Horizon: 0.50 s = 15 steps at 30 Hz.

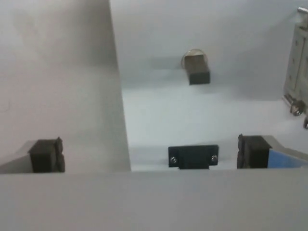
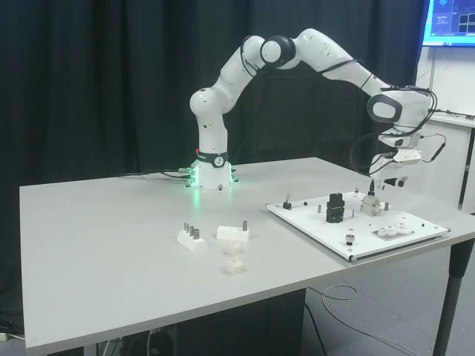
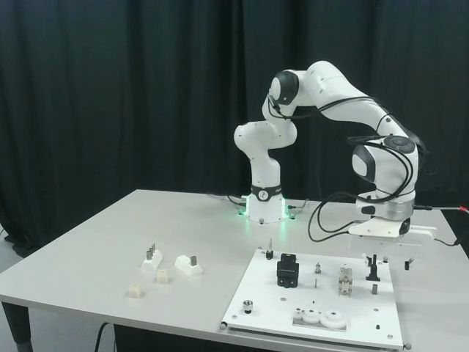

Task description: Pick square peg 4.

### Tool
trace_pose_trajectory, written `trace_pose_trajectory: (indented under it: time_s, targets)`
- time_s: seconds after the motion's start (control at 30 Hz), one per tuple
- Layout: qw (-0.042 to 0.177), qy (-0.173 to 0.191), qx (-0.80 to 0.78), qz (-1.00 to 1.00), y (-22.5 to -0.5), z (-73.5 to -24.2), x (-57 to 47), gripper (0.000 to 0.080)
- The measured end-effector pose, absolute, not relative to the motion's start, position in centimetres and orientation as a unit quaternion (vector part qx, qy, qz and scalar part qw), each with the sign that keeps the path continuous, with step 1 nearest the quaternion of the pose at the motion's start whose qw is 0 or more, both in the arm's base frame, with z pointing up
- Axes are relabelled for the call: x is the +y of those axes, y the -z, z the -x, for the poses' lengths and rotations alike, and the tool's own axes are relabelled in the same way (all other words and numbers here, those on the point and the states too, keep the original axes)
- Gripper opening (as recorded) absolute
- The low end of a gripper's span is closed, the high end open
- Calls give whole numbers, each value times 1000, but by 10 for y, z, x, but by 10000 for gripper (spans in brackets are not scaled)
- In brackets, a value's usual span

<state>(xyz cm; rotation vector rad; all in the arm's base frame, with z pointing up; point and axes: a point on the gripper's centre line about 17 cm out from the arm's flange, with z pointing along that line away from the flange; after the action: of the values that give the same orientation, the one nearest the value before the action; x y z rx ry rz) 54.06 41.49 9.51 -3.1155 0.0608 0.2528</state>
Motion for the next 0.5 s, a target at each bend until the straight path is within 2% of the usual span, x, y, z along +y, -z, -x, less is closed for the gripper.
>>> trace_pose_trajectory:
  time_s: [0.5]
  targets:
    - [10, -75, 20, 997, -104, -537, 424, 800]
